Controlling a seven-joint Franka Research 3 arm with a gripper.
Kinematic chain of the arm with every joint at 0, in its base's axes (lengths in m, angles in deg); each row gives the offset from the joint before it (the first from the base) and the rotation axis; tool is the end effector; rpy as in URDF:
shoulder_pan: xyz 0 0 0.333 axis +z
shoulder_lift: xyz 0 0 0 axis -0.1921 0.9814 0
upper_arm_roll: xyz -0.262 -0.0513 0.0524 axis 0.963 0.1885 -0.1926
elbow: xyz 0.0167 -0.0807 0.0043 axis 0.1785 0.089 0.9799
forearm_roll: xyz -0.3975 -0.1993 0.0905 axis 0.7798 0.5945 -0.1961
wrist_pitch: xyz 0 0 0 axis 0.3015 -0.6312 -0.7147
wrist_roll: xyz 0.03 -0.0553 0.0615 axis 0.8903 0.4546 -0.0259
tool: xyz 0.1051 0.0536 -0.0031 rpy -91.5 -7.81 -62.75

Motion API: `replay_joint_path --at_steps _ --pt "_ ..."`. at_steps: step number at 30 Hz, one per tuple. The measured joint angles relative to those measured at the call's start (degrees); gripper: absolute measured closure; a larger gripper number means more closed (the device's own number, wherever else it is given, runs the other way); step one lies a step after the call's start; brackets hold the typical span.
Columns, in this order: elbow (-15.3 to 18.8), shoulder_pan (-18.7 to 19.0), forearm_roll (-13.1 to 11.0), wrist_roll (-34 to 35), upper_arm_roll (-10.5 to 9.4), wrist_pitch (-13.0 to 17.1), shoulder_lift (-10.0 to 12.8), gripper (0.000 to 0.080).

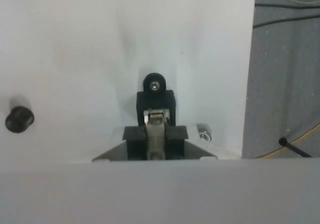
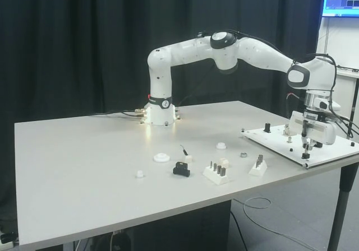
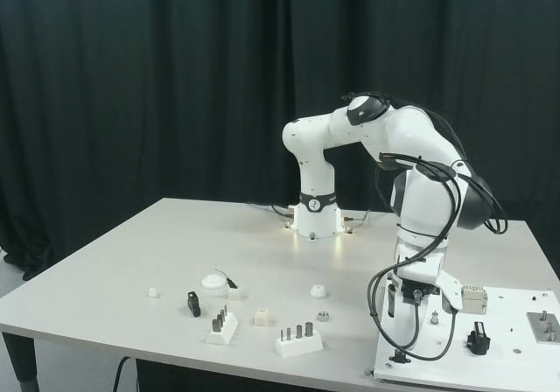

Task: Insert Ethernet.

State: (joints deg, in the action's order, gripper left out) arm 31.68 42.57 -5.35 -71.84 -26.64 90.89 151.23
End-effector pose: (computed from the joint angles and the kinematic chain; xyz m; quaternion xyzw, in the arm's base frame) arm 0.7473 0.2789 0.1994 0.9316 0.3574 -0.0043 0.0659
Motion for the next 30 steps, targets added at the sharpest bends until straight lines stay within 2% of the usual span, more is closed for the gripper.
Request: replay_joint_path --at_steps 30 --pt "0.0 0.0 0.0 0.7 -0.17 -0.2 0.0 0.0731"
